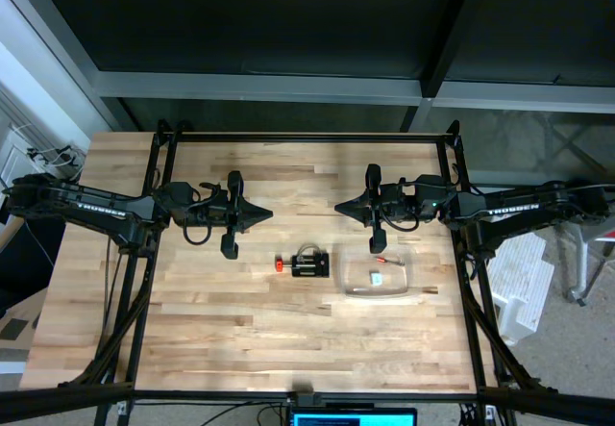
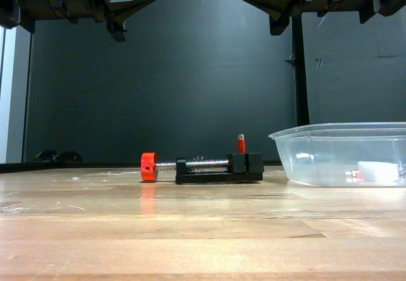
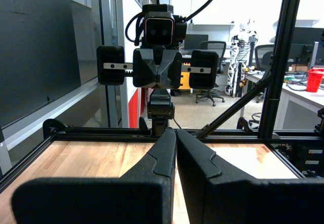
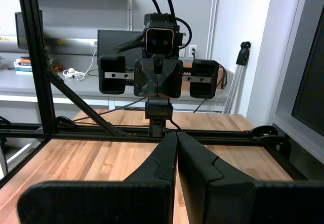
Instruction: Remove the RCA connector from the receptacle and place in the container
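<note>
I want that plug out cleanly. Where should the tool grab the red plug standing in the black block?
I'd grip the RCA connector by its exposed red shaft, straight down from above: it stands upright, proud of the receptacle. Left tool and right tool hover shut, high above the table.
</note>
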Available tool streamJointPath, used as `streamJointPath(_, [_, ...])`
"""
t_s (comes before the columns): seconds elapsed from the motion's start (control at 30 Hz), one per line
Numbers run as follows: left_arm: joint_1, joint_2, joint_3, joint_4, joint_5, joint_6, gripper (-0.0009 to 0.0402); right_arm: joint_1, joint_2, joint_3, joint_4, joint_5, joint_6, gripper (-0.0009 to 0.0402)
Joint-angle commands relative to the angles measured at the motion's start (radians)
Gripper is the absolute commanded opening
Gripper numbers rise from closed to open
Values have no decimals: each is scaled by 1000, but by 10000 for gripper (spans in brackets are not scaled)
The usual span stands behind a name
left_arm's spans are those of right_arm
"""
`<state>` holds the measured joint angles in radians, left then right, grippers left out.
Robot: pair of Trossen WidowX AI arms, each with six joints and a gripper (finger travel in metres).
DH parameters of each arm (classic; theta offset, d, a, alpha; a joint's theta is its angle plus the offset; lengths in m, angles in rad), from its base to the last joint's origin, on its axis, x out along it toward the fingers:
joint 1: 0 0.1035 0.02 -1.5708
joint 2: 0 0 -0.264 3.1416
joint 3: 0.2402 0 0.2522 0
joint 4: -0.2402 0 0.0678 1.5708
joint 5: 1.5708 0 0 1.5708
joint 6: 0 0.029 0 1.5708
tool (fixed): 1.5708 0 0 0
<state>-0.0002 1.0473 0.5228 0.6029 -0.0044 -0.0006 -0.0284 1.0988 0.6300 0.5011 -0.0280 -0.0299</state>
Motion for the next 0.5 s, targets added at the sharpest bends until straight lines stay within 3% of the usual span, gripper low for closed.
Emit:
streamJointPath(0.03, [0, 0, 0, 0, 0, 0, 0, 0, 0, 1, -16, 1, 7, 0])
streamJointPath(0.5, [0, 0, 0, 0, 0, 0, 0, 0, 1, 1, -24, 2, 18, 0])
